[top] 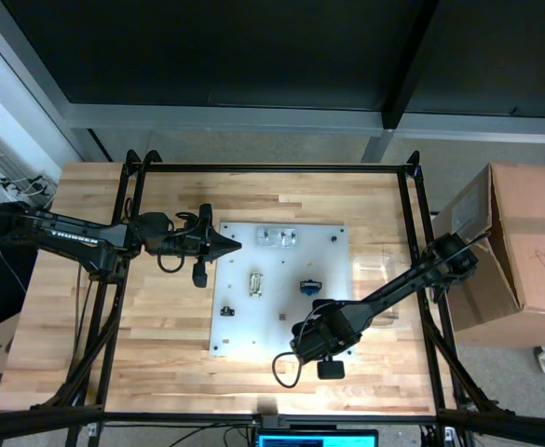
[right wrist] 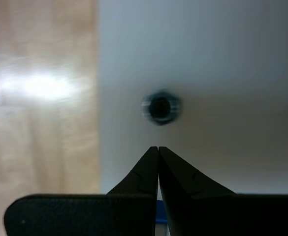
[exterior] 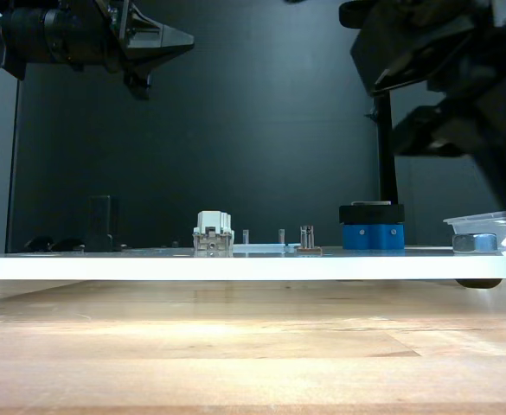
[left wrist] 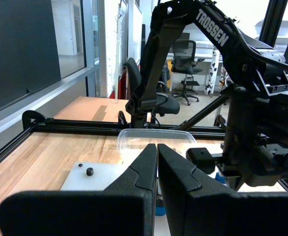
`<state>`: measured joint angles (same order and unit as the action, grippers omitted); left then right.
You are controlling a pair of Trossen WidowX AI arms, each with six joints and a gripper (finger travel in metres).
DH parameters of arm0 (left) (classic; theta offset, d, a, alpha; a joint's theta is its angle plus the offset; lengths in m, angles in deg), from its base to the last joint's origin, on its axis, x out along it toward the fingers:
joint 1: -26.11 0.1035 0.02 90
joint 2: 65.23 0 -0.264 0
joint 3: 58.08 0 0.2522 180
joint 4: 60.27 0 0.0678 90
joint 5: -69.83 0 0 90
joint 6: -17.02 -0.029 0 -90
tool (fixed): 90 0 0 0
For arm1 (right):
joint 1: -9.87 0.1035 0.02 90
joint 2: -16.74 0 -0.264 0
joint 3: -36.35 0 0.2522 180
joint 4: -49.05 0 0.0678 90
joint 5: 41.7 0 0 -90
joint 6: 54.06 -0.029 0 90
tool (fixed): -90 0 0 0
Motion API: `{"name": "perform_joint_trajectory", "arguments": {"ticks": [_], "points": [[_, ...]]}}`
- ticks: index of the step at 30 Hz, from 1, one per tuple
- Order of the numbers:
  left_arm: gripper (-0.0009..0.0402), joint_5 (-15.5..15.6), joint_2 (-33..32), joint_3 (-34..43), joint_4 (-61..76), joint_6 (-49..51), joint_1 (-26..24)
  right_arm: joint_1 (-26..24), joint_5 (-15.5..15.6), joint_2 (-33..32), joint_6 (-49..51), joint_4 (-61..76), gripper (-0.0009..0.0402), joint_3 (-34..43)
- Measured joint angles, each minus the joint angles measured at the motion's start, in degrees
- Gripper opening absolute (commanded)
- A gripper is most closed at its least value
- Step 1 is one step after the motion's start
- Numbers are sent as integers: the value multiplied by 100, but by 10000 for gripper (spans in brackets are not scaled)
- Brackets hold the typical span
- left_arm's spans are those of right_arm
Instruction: Pick the M12 nut and place it on its threads and fasten
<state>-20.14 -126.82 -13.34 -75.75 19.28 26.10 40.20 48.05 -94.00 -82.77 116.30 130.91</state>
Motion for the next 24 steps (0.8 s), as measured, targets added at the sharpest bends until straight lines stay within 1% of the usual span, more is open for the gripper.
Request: {"name": "perform_joint_trajectory", "arguments": {"ticks": [6,8,11,14,18,21,22,24], "points": [[0,0,-2,0,63,-2,0,4,-634,7,-92,4,0,9],[0,0,-2,0,66,-2,0,0,-734,7,-105,-37,0,9],[0,2,-2,2,66,0,0,7,-763,-33,-129,-118,0,9],[0,0,-2,0,66,0,0,15,-686,-107,-149,-219,0,9],[0,2,-2,2,66,0,0,4,-280,-136,-111,-304,0,9],[0,2,-2,0,66,0,0,7,140,-138,-55,-476,0,9],[0,2,-2,0,66,-2,0,17,210,-138,-55,-496,0,11],[0,2,-2,0,66,0,0,31,223,-127,-50,-385,0,11]]}}
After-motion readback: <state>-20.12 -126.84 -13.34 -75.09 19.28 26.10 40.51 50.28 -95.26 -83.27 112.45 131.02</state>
